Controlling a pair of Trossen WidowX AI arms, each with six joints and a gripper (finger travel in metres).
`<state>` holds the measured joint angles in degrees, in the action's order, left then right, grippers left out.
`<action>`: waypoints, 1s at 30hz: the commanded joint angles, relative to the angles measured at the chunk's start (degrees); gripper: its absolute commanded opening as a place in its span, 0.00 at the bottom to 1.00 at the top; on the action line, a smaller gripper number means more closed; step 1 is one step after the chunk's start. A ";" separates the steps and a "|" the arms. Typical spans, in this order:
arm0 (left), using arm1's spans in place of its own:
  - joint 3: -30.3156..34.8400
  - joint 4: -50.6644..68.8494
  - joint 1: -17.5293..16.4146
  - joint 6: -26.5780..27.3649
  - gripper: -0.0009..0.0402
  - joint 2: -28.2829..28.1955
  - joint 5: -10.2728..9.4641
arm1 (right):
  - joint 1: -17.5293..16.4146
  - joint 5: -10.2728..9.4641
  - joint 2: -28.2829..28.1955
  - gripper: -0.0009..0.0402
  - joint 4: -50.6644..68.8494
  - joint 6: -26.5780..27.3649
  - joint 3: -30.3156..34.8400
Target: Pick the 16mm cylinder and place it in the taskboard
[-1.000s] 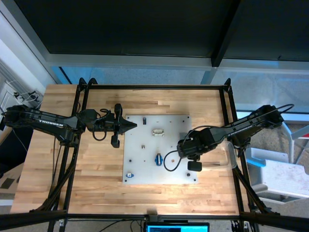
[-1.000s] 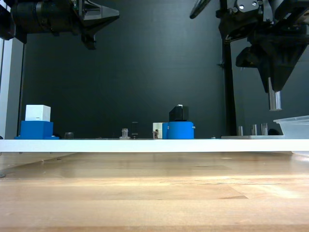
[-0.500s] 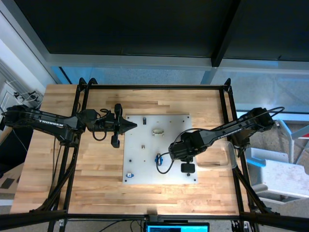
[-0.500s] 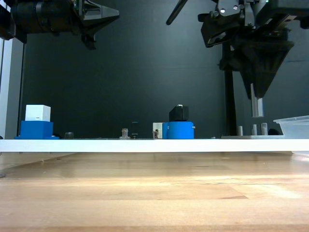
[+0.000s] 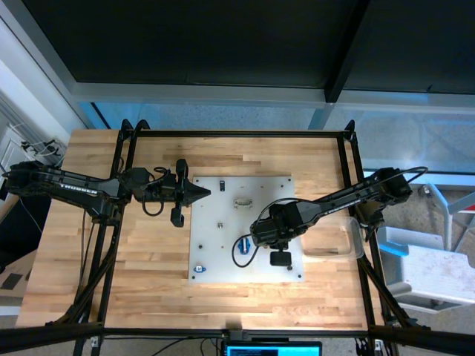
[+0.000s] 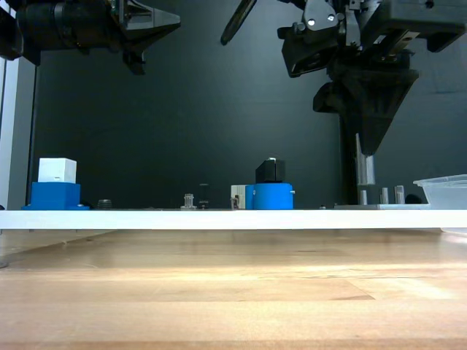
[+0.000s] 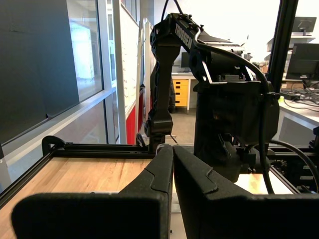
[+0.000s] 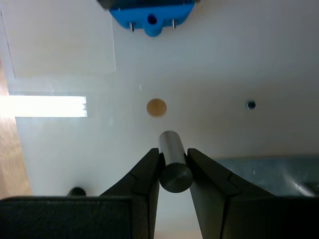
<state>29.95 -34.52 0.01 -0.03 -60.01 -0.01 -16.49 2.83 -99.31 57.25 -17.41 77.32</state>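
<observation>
Wooden counter point(image 5: 148, 289) inside black frame, dark backdrop behind. White taskboard point(image 5: 223, 256) lies flat at centre. Right tool point(image 6: 363, 146) hangs over board's right half, pinching 16mm cylinder point(image 8: 174, 164) upright, free end down, clear above plate. Vertical hold likely so peg can go straight down into round hole point(image 8: 156, 107) close by; not yet lined up over it. Blue fitting point(image 8: 151, 15) farther off. Left tool point(image 7: 173, 154) raised by board's left edge, fingers pressed together, empty; looks parked clear of work. Clear bin point(image 5: 338, 239) just off board's right edge.
</observation>
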 commanded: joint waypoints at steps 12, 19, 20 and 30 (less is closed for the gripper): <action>0.00 -0.02 0.00 -0.02 0.02 0.00 0.00 | 0.50 -1.46 -2.51 0.05 -3.45 -0.09 0.11; 0.00 -0.02 0.00 0.00 0.02 0.00 0.00 | 0.50 -1.44 -3.37 0.05 -4.33 -0.09 0.11; 0.00 -0.02 -0.02 0.00 0.02 0.00 0.00 | 0.50 -1.42 -3.37 0.05 -4.52 -0.07 0.11; 0.00 -0.02 -0.02 0.00 0.02 0.00 0.00 | 0.50 -1.38 -3.37 0.05 -4.90 -0.09 0.09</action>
<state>29.93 -34.54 0.01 -0.03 -60.01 -0.01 -15.97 1.39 -102.69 52.27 -17.47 77.45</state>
